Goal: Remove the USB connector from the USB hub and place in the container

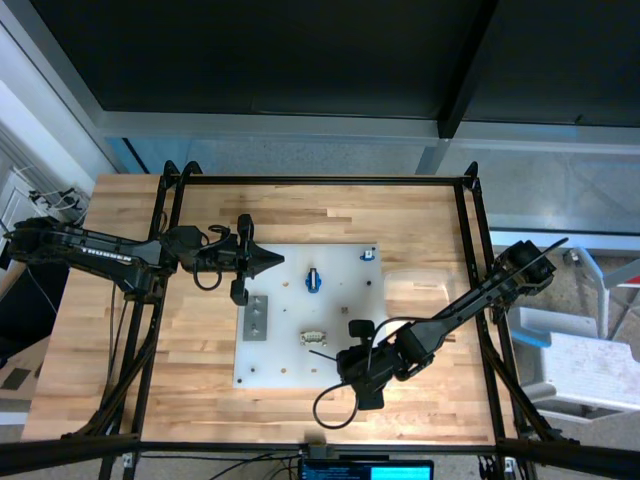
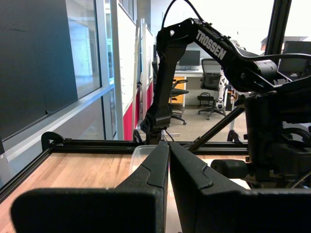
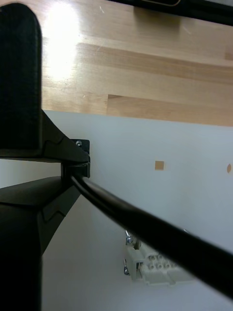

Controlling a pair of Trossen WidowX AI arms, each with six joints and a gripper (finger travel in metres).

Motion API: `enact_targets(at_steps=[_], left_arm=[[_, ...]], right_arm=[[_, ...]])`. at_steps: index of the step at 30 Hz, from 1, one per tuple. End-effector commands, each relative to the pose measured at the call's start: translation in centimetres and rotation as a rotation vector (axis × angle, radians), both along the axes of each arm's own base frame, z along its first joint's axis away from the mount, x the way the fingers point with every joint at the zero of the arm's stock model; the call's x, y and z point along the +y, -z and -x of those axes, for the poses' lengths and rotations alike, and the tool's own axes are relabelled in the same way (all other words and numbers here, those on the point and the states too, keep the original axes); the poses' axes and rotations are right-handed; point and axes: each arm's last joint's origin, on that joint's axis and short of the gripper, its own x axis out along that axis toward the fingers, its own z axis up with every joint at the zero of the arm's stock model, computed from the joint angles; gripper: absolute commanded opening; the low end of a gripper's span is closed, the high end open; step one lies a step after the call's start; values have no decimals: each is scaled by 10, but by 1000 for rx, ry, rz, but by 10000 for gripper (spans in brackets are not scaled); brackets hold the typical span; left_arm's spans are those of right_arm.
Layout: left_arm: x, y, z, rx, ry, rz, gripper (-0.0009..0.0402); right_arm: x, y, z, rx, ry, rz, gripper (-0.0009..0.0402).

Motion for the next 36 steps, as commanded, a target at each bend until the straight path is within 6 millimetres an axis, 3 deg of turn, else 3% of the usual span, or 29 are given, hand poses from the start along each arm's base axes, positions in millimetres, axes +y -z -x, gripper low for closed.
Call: enact_targets(at_steps=[1,12,22,36], left_arm=[[0,0,0,0,0,0,0],[0,0,0,-1,0,0,1],[0,0,0,0,0,0,1],[0,0,0,-1,0,0,1]], right_arm=[[-2,-1,-2,1,-36,-6,0],[-2,-1,-2,24,-30,3,0],[3,-12,2,-93,-7,13,0],[4,17,24,-239,59,-33,0]])
